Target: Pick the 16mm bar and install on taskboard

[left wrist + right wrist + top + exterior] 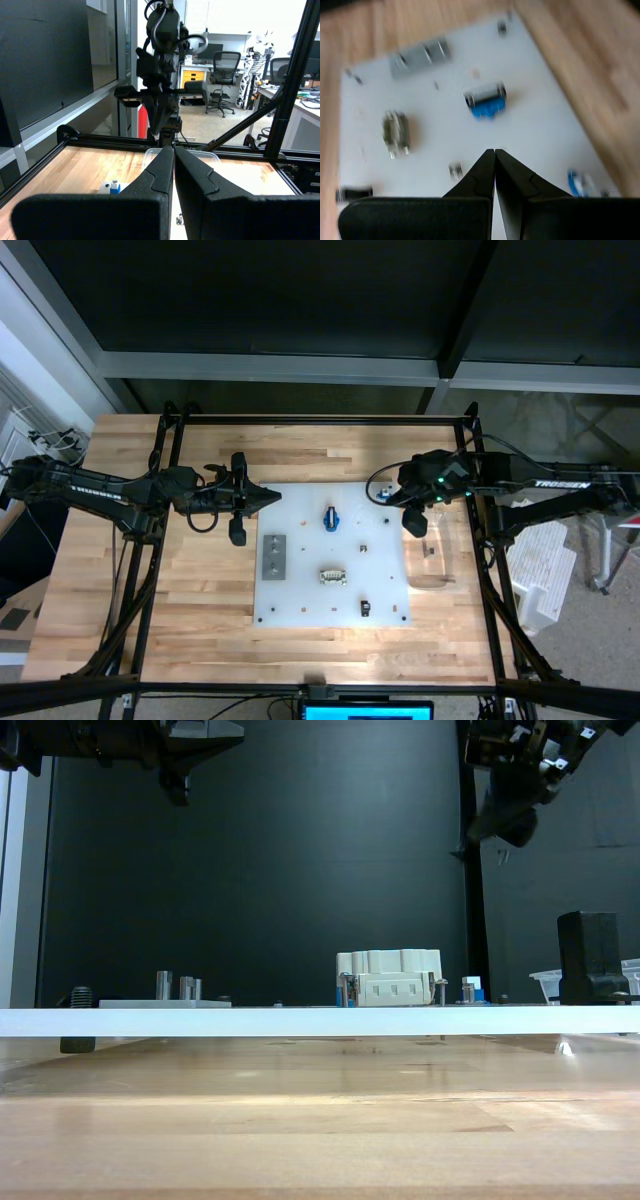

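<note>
White taskboard (385, 575) lying between arms; right gripper (417, 530) hovering high over its right edge, fingers pressed together, gripping nothing. Small dark piece in clear tray (447, 578), probably 16mm bar (428, 550), lying free just nearward of right gripper, long axis unclear; left gripper (276, 499), likewise pressed together and empty, hanging over board's far-left corner, well apart from tray

left arm (100, 490) stretched inward, roughly level; left gripper (272, 499) held high, pointing horizontally toward the right arm (545, 483), fingers (159, 172) pressed together with nothing between them
right arm reaches in from its side, wrist bent down; right gripper (416, 524) also raised, aimed downward, fingers (481, 175) closed tip to tip, nothing held
</note>
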